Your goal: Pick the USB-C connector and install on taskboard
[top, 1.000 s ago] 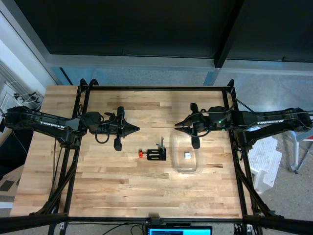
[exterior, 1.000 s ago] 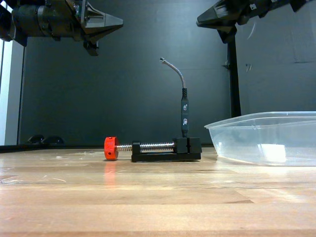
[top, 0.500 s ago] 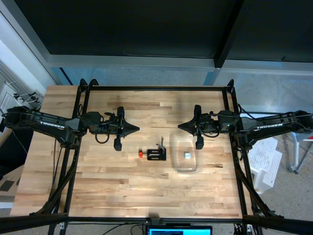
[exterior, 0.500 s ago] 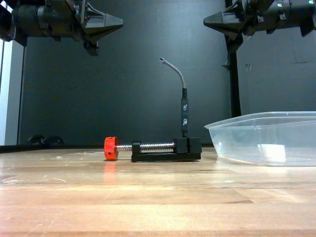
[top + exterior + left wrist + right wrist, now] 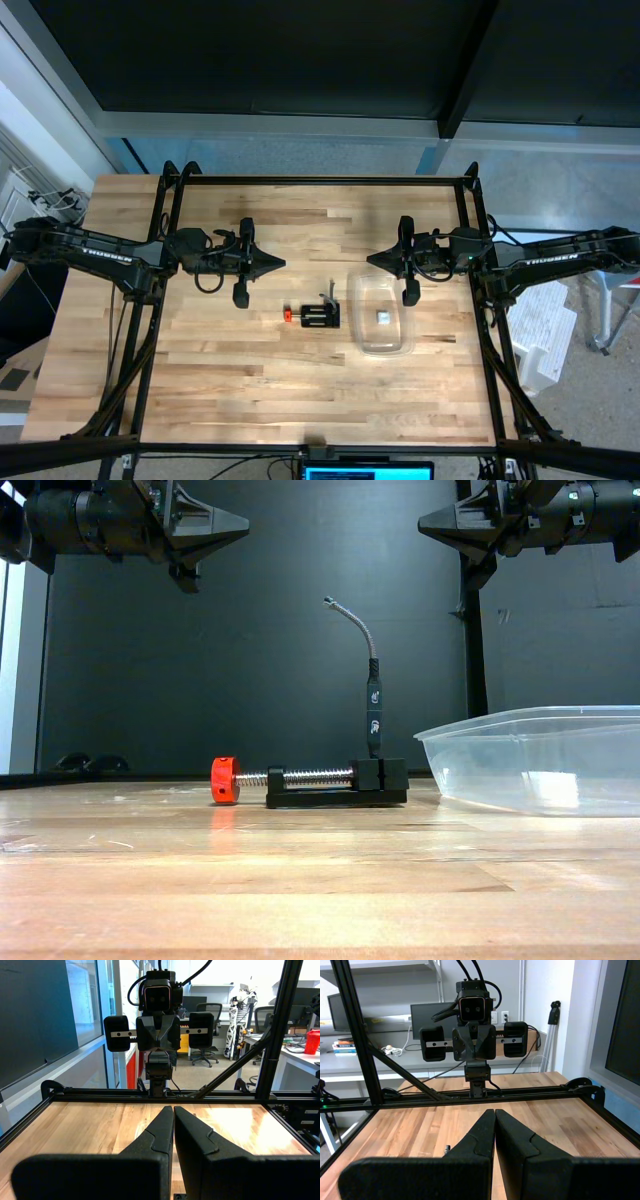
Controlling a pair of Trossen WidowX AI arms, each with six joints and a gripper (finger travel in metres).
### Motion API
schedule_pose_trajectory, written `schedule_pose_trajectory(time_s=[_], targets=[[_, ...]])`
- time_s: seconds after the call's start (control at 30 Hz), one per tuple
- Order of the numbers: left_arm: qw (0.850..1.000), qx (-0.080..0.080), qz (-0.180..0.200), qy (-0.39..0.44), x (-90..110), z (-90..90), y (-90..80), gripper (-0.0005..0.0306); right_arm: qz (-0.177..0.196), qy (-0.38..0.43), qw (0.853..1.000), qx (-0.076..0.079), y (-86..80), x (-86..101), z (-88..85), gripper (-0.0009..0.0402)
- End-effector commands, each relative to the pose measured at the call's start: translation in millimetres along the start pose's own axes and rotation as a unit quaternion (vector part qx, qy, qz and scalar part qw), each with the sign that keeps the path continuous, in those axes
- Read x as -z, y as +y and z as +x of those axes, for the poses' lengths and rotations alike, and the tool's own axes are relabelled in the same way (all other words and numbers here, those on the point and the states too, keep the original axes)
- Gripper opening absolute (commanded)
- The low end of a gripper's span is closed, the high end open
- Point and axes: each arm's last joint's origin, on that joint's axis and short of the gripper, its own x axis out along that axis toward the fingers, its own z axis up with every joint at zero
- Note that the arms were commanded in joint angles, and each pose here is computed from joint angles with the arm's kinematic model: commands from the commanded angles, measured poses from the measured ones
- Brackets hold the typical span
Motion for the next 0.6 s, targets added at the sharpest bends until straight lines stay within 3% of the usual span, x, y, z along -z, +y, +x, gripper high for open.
schedule_pose_trajectory(time_s=[0.03, 0.6], targets=[[1.000, 0.000, 0.000, 0.000, -0.1, 0.1, 0.0, 0.0000, 0.000, 0.000, 1.000, 0.001, 0.0, -0.2, 0.2, 0.0000], [1.000, 0.000, 0.000, 0.000, -0.1, 0.1, 0.1, 0.0000, -0.001, -0.007, 1.000, 0.005, -0.1, -1.4, 0.2, 0.0000]])
